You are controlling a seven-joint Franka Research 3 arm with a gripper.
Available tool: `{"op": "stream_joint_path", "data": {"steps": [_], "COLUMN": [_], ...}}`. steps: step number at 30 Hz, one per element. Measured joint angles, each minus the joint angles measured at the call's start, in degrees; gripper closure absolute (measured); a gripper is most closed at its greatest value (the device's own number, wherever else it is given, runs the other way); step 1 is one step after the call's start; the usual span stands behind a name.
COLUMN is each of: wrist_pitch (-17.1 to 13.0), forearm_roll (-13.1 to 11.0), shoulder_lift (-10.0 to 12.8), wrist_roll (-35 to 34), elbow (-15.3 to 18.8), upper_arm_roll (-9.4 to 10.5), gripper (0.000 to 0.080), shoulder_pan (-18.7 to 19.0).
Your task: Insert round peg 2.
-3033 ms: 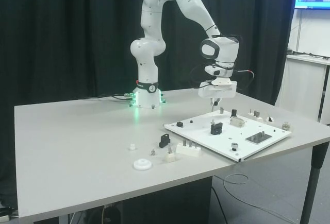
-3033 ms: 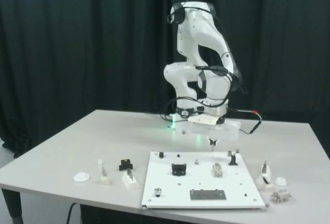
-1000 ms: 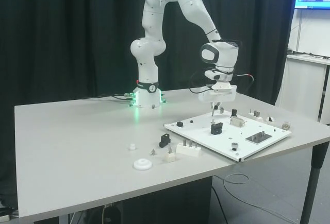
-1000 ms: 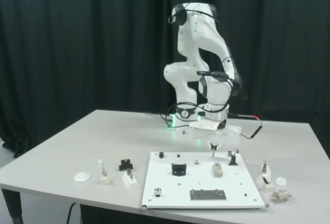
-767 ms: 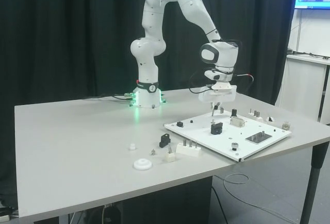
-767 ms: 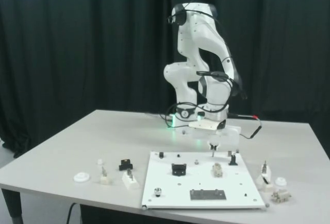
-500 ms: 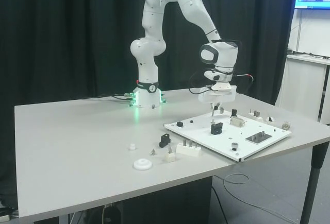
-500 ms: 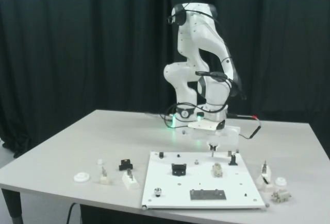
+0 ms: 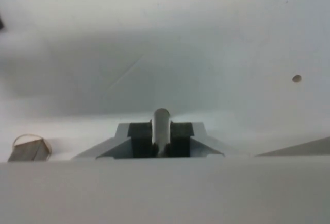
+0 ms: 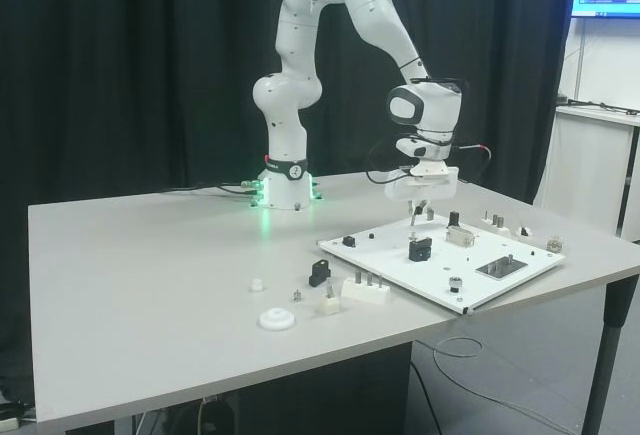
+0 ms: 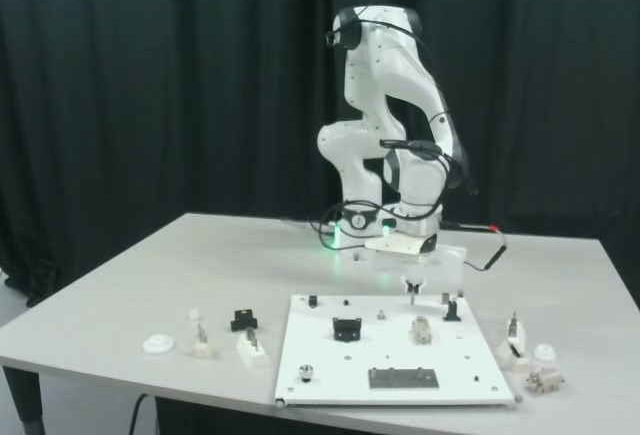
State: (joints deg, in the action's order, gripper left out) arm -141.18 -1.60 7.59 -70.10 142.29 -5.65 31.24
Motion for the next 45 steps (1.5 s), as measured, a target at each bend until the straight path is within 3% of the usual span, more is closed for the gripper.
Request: {"op": "stream_joint_path", "data": {"steps": [13,45], "wrist_pitch": [1.63,2.12], "forearm_roll": [-0.28,-0.29], "shoulder_lift": [-0.14,-0.14], "wrist_roll": [0.0,0.0], "elbow": [0.0,0.0], "upper_arm_roll": [0.37,0.42], "gripper": [0.0735,0.0735], "shoulder_pan": [0.0,0.0]}}
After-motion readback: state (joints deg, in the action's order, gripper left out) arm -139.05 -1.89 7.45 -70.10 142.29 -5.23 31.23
